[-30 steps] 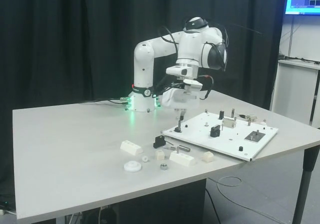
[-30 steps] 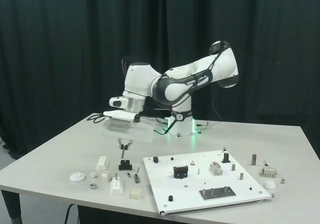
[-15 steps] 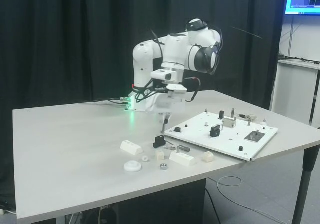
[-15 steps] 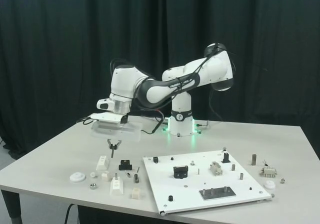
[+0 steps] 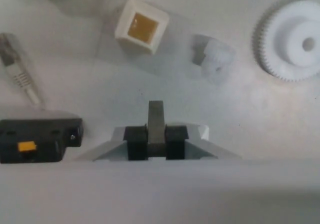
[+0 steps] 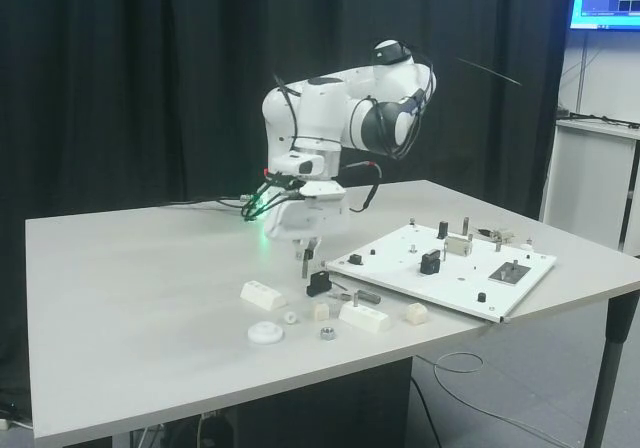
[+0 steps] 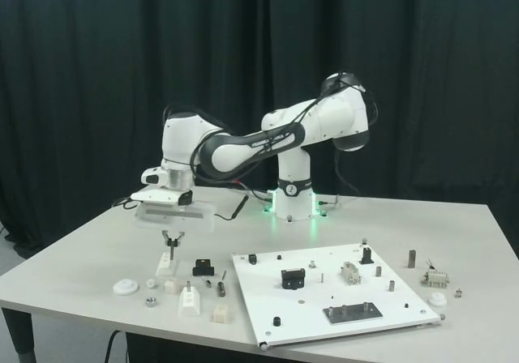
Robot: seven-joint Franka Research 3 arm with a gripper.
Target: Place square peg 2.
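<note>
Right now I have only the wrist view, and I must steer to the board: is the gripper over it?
Observer: No. The gripper hangs over the table, off to one side of the board.
Operator: Does the peg touch the table?
Observer: No. In the first room view the peg ends clear above it.
Operator: What lies under it?
Observer: In the second room view a white block sits roughly below the gripper, between it and the table's front edge.
</note>
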